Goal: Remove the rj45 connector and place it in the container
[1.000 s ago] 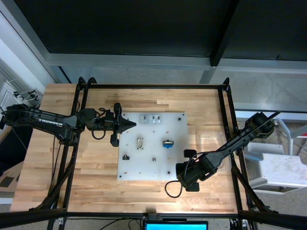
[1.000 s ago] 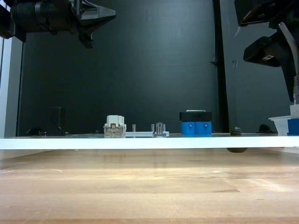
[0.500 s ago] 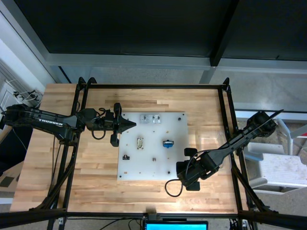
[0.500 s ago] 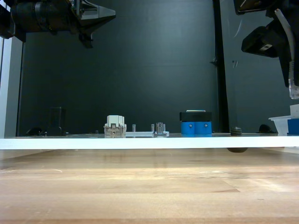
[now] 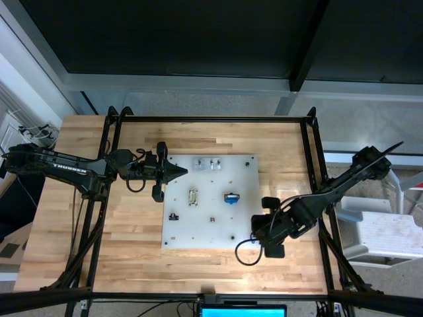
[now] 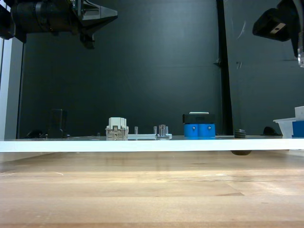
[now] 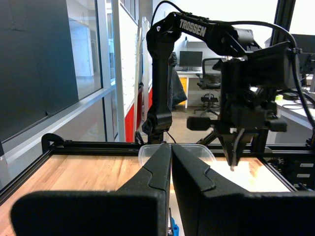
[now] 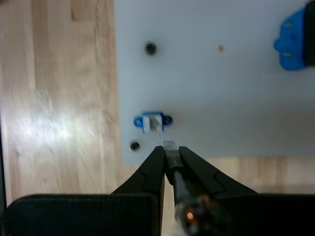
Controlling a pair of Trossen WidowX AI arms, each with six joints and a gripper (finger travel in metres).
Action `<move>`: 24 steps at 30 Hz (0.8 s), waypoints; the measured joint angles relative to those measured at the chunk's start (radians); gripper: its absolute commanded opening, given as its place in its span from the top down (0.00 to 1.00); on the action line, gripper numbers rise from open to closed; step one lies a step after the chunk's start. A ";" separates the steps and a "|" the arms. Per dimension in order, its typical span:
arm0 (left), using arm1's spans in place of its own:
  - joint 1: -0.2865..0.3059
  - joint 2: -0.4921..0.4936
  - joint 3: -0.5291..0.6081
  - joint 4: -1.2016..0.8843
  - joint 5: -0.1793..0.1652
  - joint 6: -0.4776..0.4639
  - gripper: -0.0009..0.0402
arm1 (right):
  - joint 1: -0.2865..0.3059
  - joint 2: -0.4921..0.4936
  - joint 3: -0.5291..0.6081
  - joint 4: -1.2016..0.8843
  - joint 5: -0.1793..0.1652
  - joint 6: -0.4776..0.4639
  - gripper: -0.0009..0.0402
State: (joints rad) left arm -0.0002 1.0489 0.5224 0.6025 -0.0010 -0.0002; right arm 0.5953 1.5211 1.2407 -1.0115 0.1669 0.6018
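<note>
White board (image 5: pixel 198 234) on wooden table (image 5: pixel 132 264); blue-black block (image 5: pixel 231 197) on board.

The table (image 5: pixel 132 218) is pale wood planking with a soft satin sheen that catches glare. The task board (image 5: pixel 205 228) on it is smooth, matt white plastic. The container (image 7: pixel 146 155) is clear, glossy plastic. The left gripper (image 7: pixel 171 146), high over the board's left edge, has matt black plastic fingers pressed together. The right gripper (image 8: pixel 170 148), over the board's near right corner, has like fingers clamped on the rj45 connector (image 8: pixel 170 155), which is dark and rubbery with a translucent tip.
</note>
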 measured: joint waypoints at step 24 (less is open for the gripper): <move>0.000 0.000 0.000 0.000 0.000 0.000 0.98 | -0.059 -0.422 -0.392 -0.111 -0.013 0.021 0.98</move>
State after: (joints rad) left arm -0.0002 1.0489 0.5228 0.6025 -0.0010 -0.0002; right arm 0.5362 1.0992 0.8490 -1.1225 0.1539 0.6231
